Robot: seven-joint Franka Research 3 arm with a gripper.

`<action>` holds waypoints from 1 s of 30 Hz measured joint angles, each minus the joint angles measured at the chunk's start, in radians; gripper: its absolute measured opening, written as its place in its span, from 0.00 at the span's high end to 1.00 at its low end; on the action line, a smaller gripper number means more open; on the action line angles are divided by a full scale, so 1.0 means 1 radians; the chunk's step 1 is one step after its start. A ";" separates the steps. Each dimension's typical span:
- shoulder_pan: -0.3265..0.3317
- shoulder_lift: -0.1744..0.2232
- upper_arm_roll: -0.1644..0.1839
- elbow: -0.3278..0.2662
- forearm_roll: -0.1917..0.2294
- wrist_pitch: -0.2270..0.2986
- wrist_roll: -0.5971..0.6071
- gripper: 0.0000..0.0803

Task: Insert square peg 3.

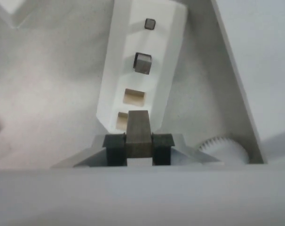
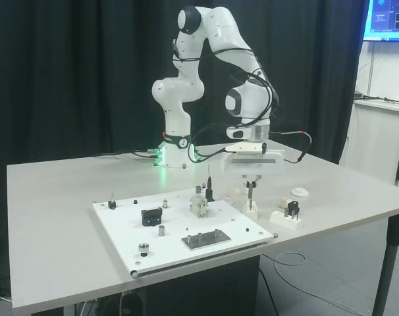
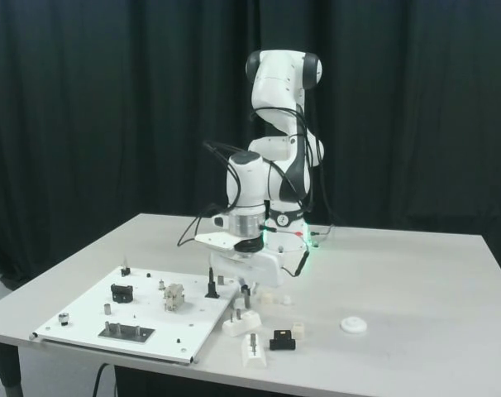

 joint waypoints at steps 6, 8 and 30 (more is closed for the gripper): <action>-0.001 -0.009 -0.006 0.001 -0.039 0.000 -0.024 0.86; -0.001 -0.013 -0.011 0.002 -0.050 0.000 -0.040 0.86; -0.058 -0.079 -0.076 0.005 -0.085 -0.001 -0.318 0.86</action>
